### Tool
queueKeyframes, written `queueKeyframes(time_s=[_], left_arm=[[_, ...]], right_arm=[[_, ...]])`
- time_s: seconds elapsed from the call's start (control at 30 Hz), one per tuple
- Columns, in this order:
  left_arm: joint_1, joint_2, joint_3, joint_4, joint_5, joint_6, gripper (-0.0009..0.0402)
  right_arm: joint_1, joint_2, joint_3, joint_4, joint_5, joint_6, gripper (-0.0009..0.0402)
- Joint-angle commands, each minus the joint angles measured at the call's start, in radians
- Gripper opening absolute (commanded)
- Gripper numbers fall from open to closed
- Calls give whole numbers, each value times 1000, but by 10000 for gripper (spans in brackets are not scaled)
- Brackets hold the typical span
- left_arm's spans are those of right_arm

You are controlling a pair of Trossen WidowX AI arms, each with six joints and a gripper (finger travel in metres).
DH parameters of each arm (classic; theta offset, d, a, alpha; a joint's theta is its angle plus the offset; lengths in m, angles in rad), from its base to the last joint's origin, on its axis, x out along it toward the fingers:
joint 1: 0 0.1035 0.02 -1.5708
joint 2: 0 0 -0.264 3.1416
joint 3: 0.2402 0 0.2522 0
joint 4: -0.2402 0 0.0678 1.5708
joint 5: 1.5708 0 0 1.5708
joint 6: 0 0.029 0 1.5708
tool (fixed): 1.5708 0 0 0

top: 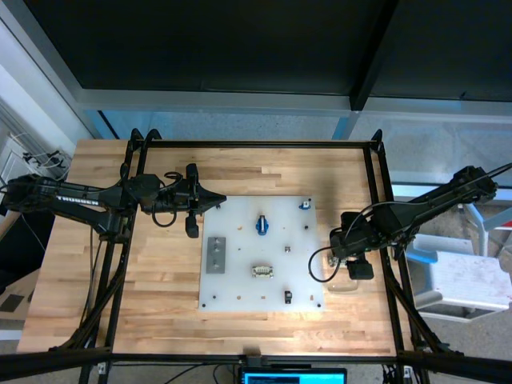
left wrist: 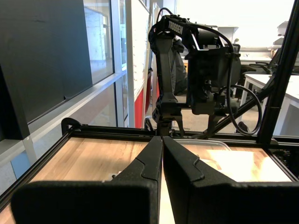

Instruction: Pick the HAN10E connector and install in the HAN10E hub

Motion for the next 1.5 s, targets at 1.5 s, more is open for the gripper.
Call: queueKeyframes(time_s=[1.5], left_arm=[[0,0,0,0,0,0,0]], right_arm=[[79,65,-134,184,-3,20,325]])
